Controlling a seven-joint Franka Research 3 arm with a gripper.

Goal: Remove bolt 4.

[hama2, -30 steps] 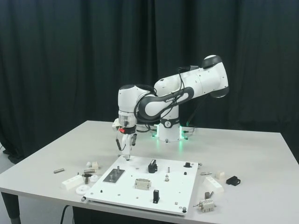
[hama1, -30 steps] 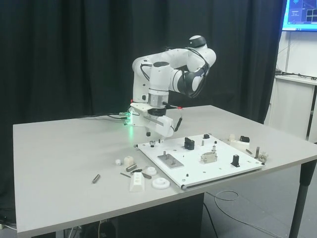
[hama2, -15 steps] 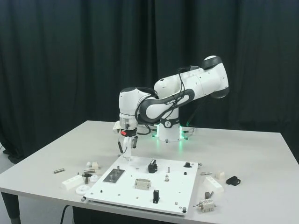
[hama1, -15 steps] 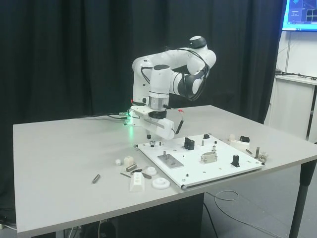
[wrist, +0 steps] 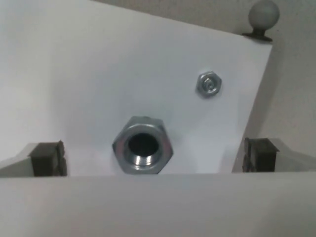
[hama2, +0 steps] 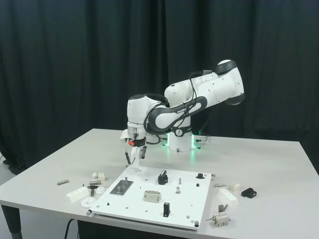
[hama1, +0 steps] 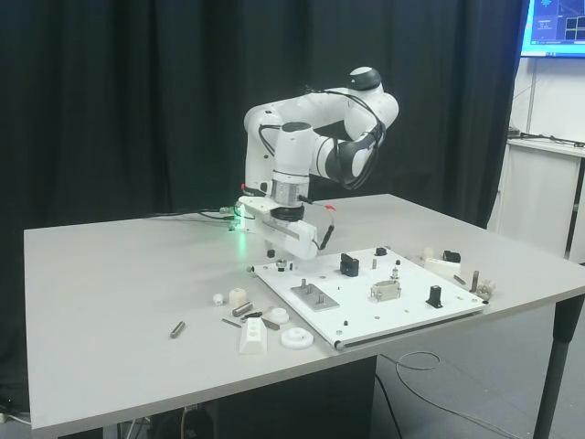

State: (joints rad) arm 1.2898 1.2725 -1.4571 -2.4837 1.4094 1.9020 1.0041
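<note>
in the first room view, left of centre, the grey table [hama1: 110, 274] is carrying a scatter of loose white parts [hama1: 251, 322]. just right of them the gripper [hama1: 273, 249] is hanging, pointing straight down, over the near-left corner of the white board [hama1: 416, 279], close above it and not touching. in the second room view the gripper [hama2: 134, 164] is sitting left of centre, over the board's [hama2: 189, 196] upper-left corner.

in the wrist view one black finger pad [wrist: 47, 158] and the other [wrist: 259, 154] are standing wide apart, holding nothing. almost midway between them, a little nearer the first pad, a grey hex piece [wrist: 143, 144] is sitting on the board [wrist: 74, 74], and it is showing an open threaded bore facing the camera, so its long axis is running upright, in line with the gripper's approach. a smaller hex bolt head [wrist: 209, 83] is lying beyond it, outside the line between the pads and nearer the board's edge, with a grey ball knob [wrist: 261, 17] past the corner.

which of the two is bolt 4 i cannot tell. if it is the hollow hex piece, a plain straight descent is looking enough to bracket its flats. if it is the smaller head, the fingers are needing a sideways shift toward the board's corner first.
</note>
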